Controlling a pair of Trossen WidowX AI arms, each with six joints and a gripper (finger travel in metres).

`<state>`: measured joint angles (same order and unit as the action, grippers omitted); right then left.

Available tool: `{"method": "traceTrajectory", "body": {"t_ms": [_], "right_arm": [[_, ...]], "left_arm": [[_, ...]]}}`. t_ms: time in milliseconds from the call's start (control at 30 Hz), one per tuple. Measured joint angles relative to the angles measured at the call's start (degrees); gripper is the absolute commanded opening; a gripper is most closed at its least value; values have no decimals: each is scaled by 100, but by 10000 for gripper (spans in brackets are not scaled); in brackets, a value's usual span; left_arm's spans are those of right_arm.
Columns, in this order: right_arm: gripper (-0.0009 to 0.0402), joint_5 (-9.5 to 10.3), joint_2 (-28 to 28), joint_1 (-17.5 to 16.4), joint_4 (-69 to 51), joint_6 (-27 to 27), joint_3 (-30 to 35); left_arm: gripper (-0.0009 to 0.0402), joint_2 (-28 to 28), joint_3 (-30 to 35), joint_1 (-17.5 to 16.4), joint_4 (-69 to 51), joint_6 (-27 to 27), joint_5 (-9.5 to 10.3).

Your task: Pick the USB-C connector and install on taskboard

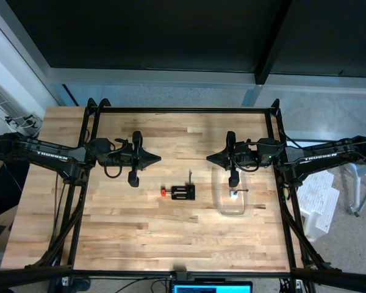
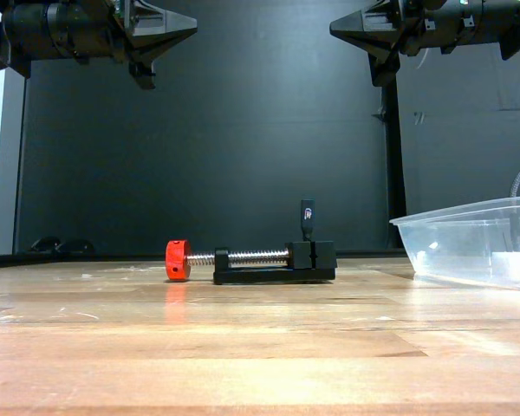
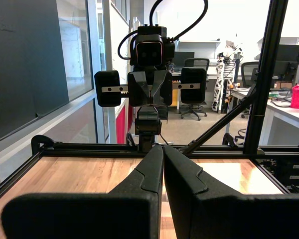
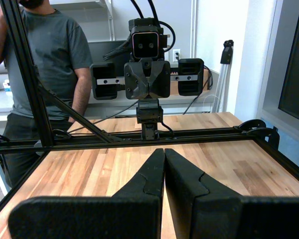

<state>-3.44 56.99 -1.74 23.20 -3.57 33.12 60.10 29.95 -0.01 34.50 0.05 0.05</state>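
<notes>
While arms (image 1: pixel 49 155) read TROSSEN, left gripper (image 1: pixel 158 159), right gripper (image 1: pixel 209 159) closed over table (image 1: pixel 140 235).

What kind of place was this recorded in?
Probably a robotics lab or workshop: a wooden bench inside a black metal frame, office chairs beyond it, and a person standing by. The left end effector and right end effector hang shut above the bench, facing each other.
</notes>
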Motion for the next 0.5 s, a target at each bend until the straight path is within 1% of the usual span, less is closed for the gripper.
{"method": "traceTrajectory", "body": {"t_ms": [500], "right_arm": [[0, 2, -2, -2, 0, -2, 0]], "left_arm": [[0, 2, 0, 2, 2, 0, -2]]}}
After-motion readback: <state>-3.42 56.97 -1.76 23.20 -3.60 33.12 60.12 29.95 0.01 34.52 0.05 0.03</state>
